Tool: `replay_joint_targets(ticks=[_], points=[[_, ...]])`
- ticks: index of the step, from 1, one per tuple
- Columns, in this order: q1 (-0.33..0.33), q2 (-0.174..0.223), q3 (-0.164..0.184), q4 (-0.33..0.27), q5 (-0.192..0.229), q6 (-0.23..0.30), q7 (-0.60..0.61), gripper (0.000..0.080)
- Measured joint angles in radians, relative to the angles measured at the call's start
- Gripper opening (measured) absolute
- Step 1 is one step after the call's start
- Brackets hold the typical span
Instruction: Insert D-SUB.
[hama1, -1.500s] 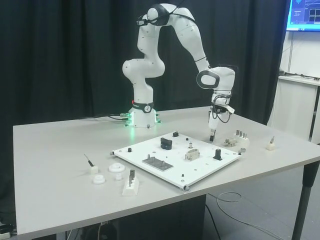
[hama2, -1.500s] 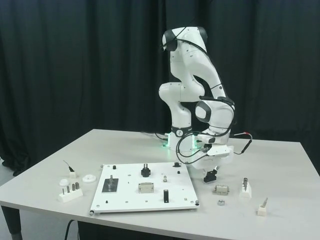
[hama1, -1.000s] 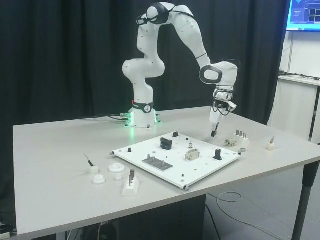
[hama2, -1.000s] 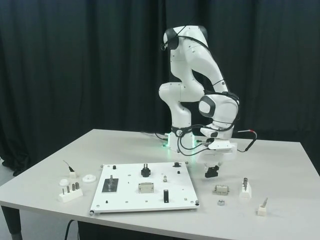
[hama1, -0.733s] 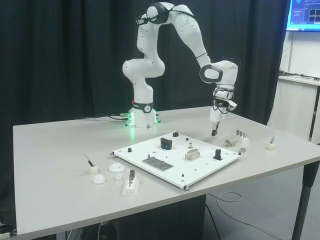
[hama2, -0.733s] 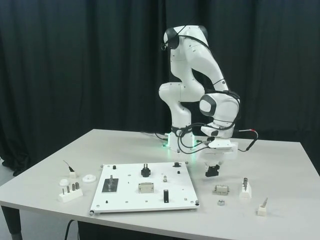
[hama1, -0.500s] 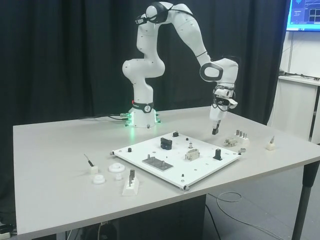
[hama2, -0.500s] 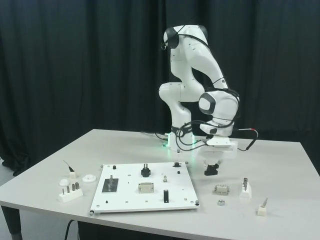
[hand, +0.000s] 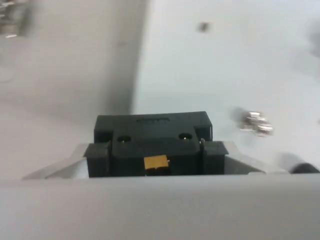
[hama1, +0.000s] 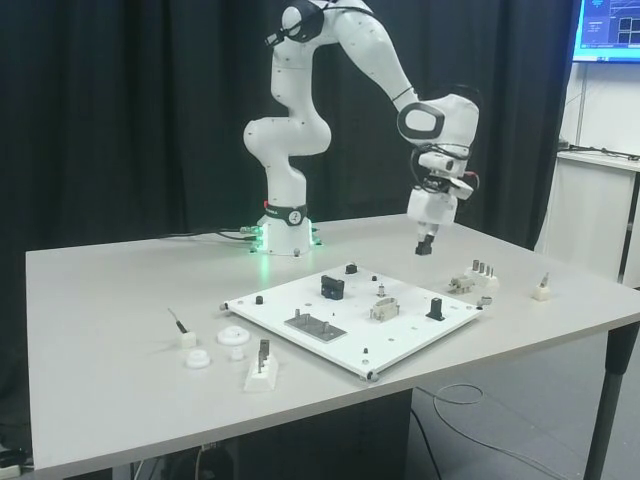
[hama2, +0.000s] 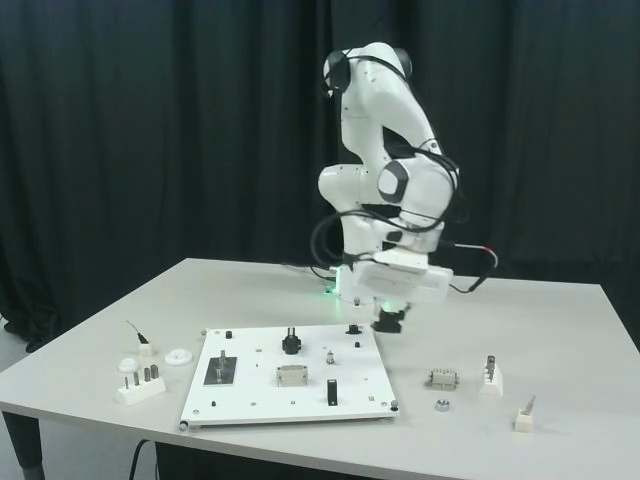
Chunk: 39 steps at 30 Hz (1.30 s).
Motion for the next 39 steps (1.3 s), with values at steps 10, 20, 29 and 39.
replay_joint_targets(ticks=[10,20,29,39], points=[[-0.092,-0.028,-0.032,0.039,-0.039,-0.063,0.034,0.038],[-0.124,-0.042,-0.157,0.047,-0.041,-0.06,0.116,0.038],[-0.125,-0.042,-0.285,0.06,0.043,-0.022,0.232,0.038],[-0.126,-0.042,-0.384,0.076,0.194,0.001,0.388,0.038]])
